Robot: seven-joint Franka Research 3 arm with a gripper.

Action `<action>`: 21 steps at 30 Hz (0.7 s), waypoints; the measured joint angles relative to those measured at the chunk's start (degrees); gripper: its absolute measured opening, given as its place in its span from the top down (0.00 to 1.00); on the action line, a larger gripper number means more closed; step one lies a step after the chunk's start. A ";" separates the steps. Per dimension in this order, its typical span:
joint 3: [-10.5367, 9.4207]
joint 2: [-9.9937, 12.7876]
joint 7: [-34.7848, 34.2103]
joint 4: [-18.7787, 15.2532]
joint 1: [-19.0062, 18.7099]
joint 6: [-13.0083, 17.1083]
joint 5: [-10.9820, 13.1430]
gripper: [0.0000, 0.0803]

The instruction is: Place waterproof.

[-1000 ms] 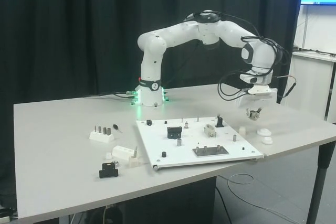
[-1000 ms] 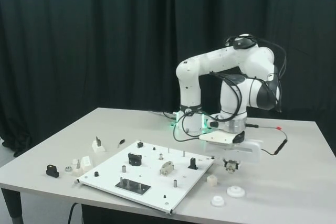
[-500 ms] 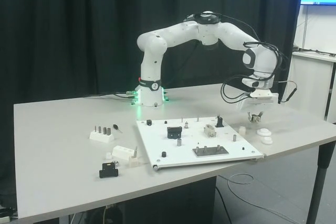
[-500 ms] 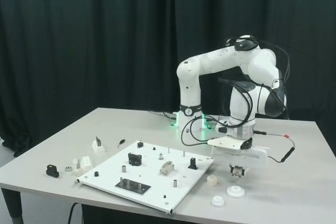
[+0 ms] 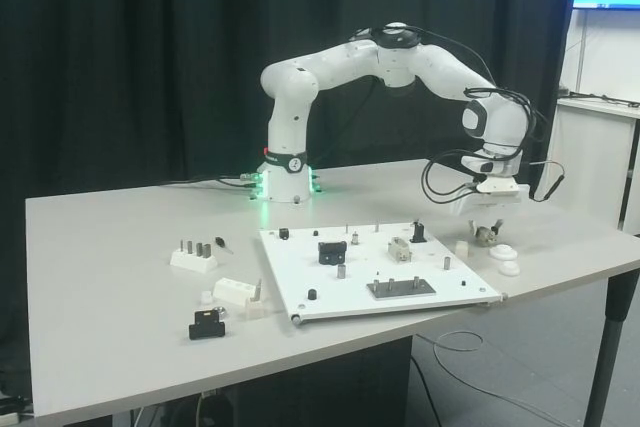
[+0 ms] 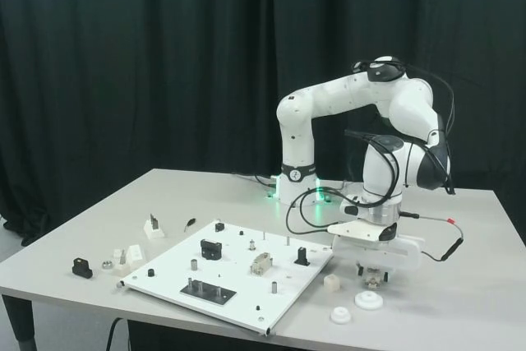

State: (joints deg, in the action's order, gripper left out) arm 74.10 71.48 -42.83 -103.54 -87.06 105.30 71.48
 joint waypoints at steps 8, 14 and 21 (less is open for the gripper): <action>0.69 -1.01 -0.19 0.00 -0.07 -0.30 -1.41 0.39; 2.55 -2.46 -0.69 0.00 -0.38 -2.77 -3.33 0.02; 5.90 -3.19 -0.69 0.01 -1.11 -6.58 -4.15 0.01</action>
